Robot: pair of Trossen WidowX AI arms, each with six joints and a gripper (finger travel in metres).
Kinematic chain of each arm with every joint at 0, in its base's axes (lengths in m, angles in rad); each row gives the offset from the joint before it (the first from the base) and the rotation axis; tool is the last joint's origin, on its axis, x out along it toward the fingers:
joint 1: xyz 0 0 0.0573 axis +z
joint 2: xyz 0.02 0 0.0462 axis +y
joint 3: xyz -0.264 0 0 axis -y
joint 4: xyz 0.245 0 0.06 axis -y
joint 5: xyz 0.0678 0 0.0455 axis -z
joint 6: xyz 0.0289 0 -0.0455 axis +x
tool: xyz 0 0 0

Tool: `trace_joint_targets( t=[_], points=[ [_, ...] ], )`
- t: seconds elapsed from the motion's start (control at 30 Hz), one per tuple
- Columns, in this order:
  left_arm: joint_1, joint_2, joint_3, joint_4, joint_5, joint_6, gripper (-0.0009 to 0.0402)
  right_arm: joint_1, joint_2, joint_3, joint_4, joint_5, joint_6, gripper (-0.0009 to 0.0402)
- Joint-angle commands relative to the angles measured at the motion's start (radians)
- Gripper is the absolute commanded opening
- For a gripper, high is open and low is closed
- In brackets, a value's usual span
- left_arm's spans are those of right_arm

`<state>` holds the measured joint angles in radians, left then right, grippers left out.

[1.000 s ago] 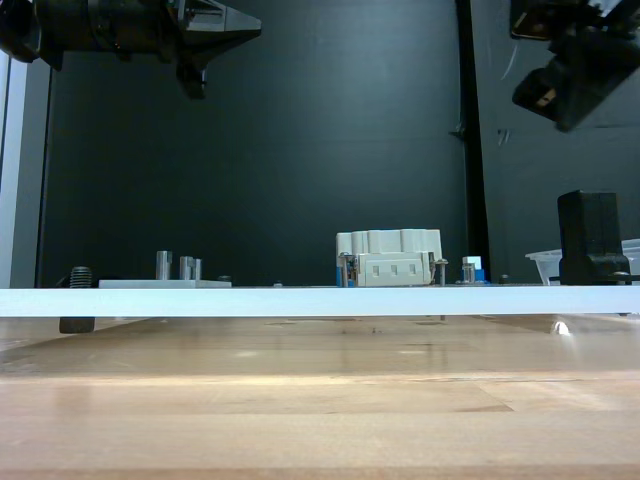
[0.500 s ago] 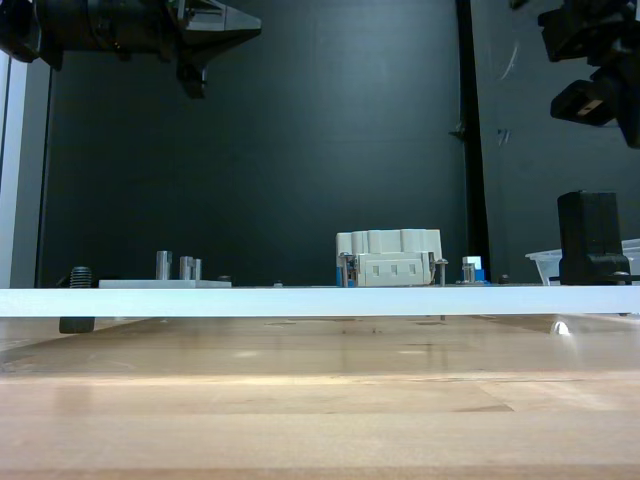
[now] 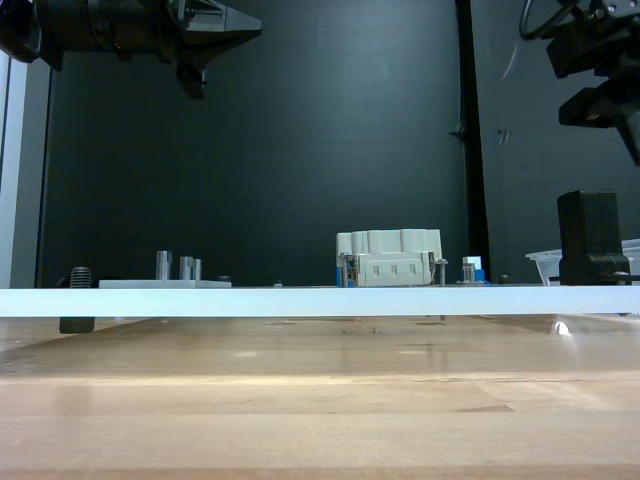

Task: Pick the 16mm bar and install on taskboard

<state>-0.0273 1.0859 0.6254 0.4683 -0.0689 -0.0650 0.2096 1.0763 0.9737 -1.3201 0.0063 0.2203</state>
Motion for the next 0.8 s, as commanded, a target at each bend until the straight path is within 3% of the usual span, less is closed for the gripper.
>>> trace_joint_targets(
  t=[0.03,0.23,0.4,0.8],
  points=[
    [0.0,0.0,0.0,0.0,0.0,0.0,0.0001,0.005,0.016,-0.001,0.001,0.009,0.0,0.0144],
    [0.0,0.0,0.0,0.0,0.0,0.0,0.0001,0.016,0.055,-0.003,0.005,0.055,0.003,0.0199],
    [0.0,0.0,0.0,0.0,0.0,0.0,0.0001,0.026,0.085,-0.006,0.023,0.056,-0.001,0.0229],
    [0.0,0.0,0.0,0.0,0.0,0.0,0.0001,0.04,0.093,-0.114,0.163,0.054,-0.002,0.0243]
  ],
)
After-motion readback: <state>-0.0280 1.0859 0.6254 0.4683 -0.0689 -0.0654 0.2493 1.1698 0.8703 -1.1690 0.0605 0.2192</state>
